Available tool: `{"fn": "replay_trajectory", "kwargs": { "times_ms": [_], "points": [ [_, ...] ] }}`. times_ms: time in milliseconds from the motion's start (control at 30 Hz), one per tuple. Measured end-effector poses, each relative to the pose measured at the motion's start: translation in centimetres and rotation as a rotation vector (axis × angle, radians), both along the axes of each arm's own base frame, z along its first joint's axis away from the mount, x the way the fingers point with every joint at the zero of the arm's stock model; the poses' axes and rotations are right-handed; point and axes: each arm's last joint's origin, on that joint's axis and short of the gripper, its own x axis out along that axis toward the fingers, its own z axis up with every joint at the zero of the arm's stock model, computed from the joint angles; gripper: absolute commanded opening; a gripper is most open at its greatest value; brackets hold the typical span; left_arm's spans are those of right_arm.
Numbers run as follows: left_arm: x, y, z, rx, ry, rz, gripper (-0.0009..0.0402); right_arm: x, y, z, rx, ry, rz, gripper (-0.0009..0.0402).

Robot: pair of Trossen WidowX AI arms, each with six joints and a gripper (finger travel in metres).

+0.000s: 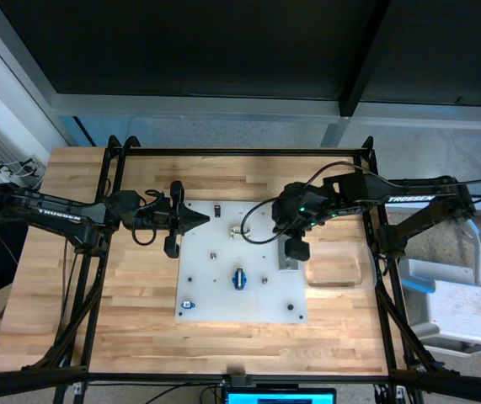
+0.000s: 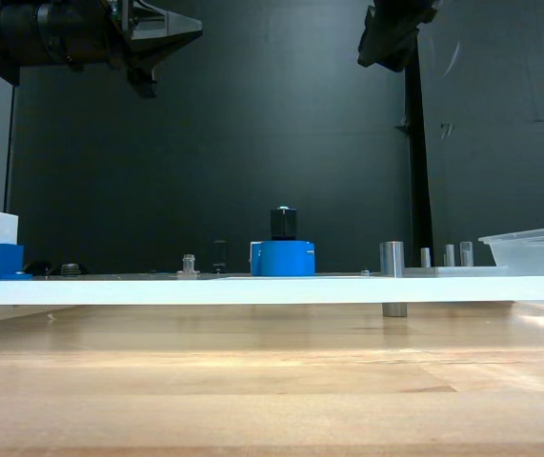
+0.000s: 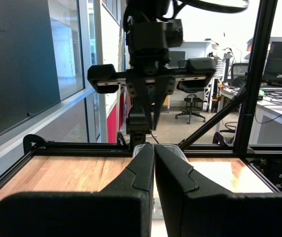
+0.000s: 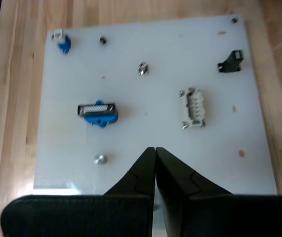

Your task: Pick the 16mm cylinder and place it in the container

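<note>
High view: both end effectors (image 1: 202, 217) (image 1: 295, 252) closed above board (image 1: 223, 286)

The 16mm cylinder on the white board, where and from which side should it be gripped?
I'd pinch its round side from above: the 16mm cylinder stands upright on the board, apart from other parts. The right gripper, shut, hovers over the board's right edge; the left gripper, shut, over its left edge.

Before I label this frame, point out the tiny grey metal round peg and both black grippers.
Grey metal peg (image 4: 100, 158): right wrist view, top face.
Left gripper (image 1: 208, 218): high view, fingertips, above white square board's (image 1: 223, 295) left side.
Right gripper (image 4: 155, 149): right wrist view, fingertips, above board's right side.
</note>
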Motion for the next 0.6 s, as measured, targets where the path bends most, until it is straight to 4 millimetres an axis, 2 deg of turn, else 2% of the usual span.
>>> {"fn": "replay_trajectory", "kwargs": {
  "times_ms": [267,600],
  "points": [
    [0.0,0.0,0.0,0.000,-0.001,0.000,0.0000,1.9,1.6,-0.7,-0.017,0.096,0.060,0.0000],
    [0.0,0.0,0.0,0.000,0.000,0.000,0.0000,3.0,3.2,-2.0,-0.038,0.149,0.118,0.0000]
  ]
}}
